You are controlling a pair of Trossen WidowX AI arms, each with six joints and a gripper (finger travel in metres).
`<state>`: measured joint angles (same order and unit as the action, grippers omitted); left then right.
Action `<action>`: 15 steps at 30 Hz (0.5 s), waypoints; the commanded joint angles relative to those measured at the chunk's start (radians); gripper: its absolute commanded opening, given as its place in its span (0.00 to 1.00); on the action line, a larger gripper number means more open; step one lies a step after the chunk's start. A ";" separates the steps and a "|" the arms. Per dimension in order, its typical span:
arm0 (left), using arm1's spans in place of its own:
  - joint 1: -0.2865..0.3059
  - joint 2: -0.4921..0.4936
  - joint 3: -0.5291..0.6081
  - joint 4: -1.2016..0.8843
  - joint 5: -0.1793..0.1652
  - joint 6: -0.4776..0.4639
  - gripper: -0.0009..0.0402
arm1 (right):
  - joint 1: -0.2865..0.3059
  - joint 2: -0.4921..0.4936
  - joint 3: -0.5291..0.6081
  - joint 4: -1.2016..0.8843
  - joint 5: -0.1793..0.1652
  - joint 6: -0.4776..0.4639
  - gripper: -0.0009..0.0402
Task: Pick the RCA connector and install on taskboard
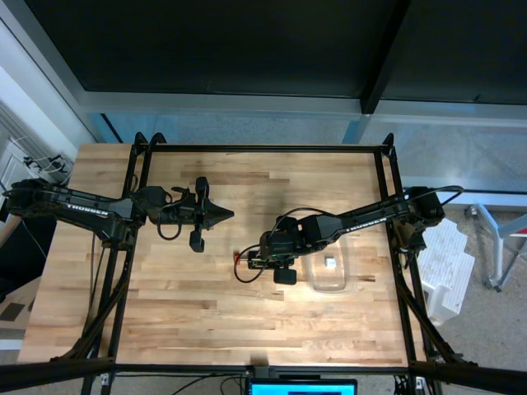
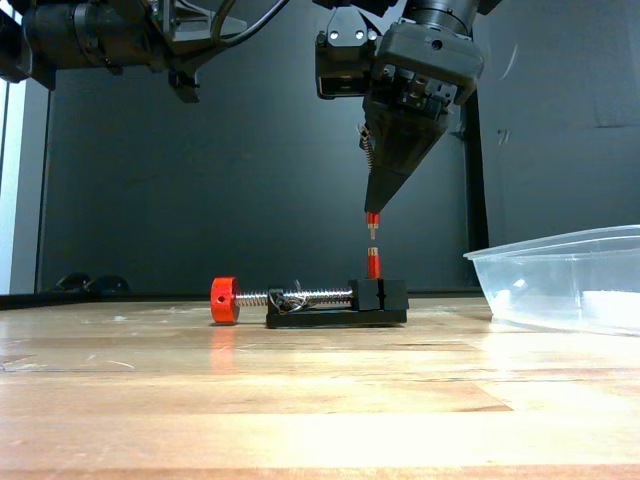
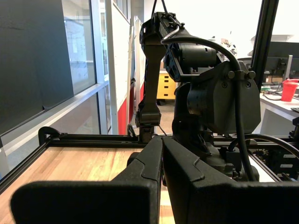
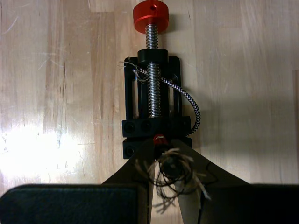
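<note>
The taskboard (image 2: pixel 335 304) is a small black block on the wooden table, with a red knob (image 2: pixel 224 300) on a silvery screw at its left end and a short red post (image 2: pixel 373 264) standing on its right end. My right gripper (image 2: pixel 372 212) points straight down over that post, shut on the RCA connector (image 2: pixel 372 226), a tiny piece hanging a short gap above the post. From the right wrist, the taskboard (image 4: pixel 152 116) lies straight ahead of the closed fingers (image 4: pixel 135 163), with frayed wire strands between them. My left gripper (image 3: pixel 162 149) is shut and empty, held above the table's left half (image 1: pixel 221 215).
A clear plastic tray (image 1: pixel 339 284) holding a small white cube (image 1: pixel 329 262) sits just right of the taskboard, and its wall (image 2: pixel 560 280) comes close to the right gripper. A braided wire (image 4: pixel 187 100) loops along the board's side. Black frame rails border the table.
</note>
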<state>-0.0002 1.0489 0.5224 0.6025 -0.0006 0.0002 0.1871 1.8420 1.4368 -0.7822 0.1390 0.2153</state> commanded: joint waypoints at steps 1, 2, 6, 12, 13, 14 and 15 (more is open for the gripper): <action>0.000 0.000 0.000 0.000 0.000 0.000 0.02 | 0.000 0.000 -0.006 0.005 0.000 0.001 0.02; 0.000 0.000 0.000 0.000 0.000 0.000 0.02 | 0.000 0.000 -0.006 0.007 0.000 0.001 0.02; 0.000 0.000 0.000 0.000 0.000 0.000 0.02 | 0.000 0.000 -0.008 0.011 0.000 0.000 0.02; 0.000 0.000 0.000 0.000 0.000 0.000 0.02 | 0.000 0.000 -0.010 0.015 0.001 0.000 0.02; 0.000 0.000 0.000 0.000 0.000 0.000 0.02 | 0.000 0.000 -0.011 0.017 0.001 0.000 0.02; 0.000 0.000 0.000 0.000 0.000 0.000 0.02 | 0.000 0.000 -0.013 0.020 0.000 0.000 0.02; 0.000 0.000 0.000 0.000 0.000 0.000 0.02 | 0.000 0.000 -0.015 0.023 0.000 0.000 0.02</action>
<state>-0.0002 1.0489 0.5224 0.6029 -0.0006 0.0002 0.1871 1.8420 1.4242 -0.7631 0.1394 0.2153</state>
